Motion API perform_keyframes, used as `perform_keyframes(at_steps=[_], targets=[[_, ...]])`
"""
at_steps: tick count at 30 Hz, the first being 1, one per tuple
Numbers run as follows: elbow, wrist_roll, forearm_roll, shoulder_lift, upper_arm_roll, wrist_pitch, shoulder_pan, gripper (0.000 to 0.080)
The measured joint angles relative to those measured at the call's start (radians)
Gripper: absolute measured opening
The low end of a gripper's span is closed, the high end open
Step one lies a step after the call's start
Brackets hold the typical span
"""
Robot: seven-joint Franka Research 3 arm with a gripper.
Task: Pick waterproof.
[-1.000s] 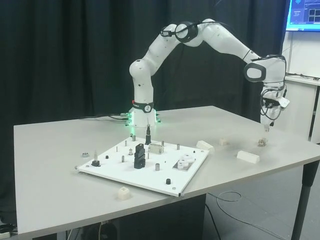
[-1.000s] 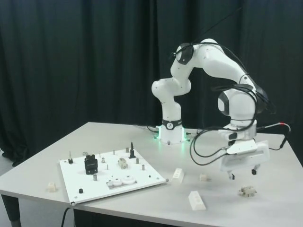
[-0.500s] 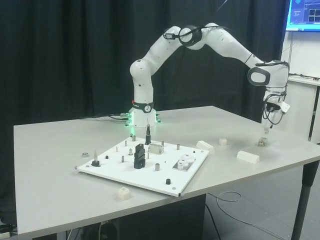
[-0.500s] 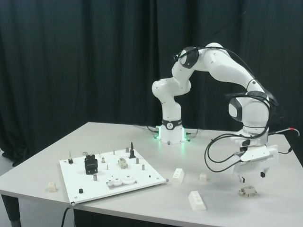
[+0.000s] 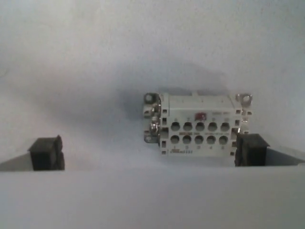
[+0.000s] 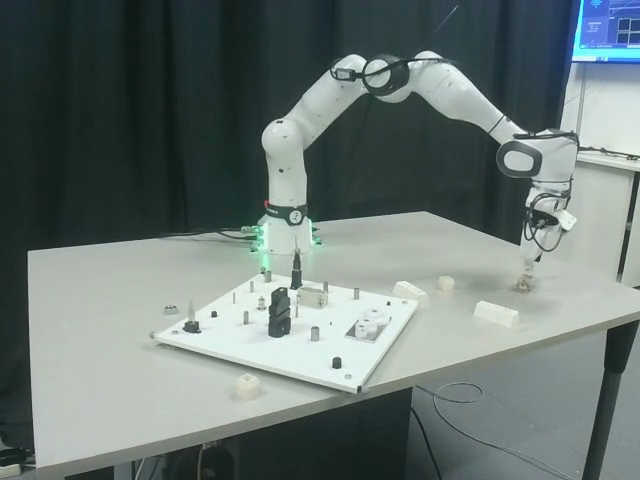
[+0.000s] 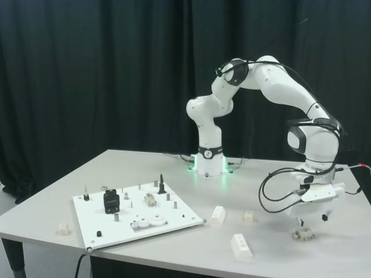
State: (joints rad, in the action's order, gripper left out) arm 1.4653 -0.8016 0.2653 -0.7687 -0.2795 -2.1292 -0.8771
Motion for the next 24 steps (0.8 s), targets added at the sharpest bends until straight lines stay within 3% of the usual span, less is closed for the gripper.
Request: perform_keyframes(at_steps=[6,24], targets=[[0.0,-0.009,-0.016,-0.004,-0.003,0.0,-0.001,0.08],[0.0,-0.008,-0.012,-0.024,-0.015,0.004,0.016,0.08]])
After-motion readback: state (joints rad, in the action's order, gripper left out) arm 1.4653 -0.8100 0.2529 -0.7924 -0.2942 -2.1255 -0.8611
